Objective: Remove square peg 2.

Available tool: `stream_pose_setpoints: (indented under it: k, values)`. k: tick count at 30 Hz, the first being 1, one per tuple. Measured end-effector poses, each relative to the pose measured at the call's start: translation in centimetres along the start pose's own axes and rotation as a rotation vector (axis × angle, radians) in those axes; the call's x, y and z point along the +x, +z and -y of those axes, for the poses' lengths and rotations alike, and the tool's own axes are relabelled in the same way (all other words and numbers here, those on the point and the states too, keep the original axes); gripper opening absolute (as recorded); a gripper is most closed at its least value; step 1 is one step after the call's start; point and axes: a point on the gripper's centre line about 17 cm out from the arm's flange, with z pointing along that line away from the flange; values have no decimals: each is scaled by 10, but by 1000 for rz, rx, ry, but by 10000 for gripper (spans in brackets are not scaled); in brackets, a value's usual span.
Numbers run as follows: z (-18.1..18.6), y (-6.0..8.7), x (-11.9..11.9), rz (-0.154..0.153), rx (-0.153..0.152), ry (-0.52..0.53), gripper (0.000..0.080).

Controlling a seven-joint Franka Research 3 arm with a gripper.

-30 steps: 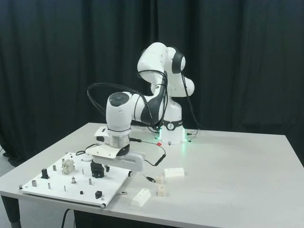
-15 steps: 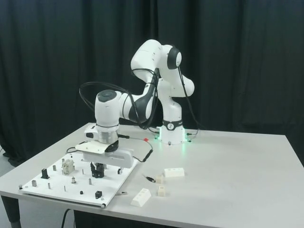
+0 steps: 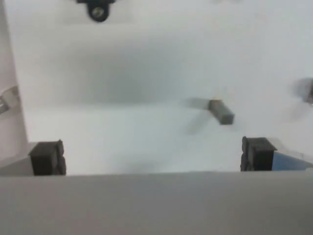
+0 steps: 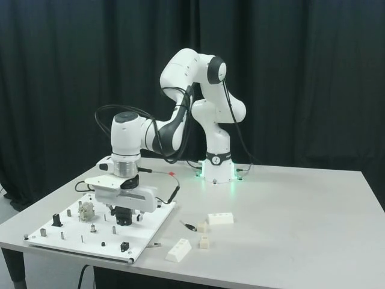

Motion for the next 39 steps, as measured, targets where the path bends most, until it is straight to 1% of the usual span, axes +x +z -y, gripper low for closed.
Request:
stream_pose_setpoints:
  k: [3, 11, 17, 20, 25, 32, 39]
  values:
    - [-7, 1, 1, -12, 5, 1, 800]
    - [-21, 2, 3, -45, 32, 10, 800]
    - [-25, 8, 2, -54, 60, 4, 800]
    - [-26, 11, 2, -59, 69, 0, 800]
    - [-28, 16, 3, -67, 75, -4, 800]
    - [-31, 21, 4, -70, 70, -9, 800]
    - [-31, 26, 3, -66, 69, -12, 800]
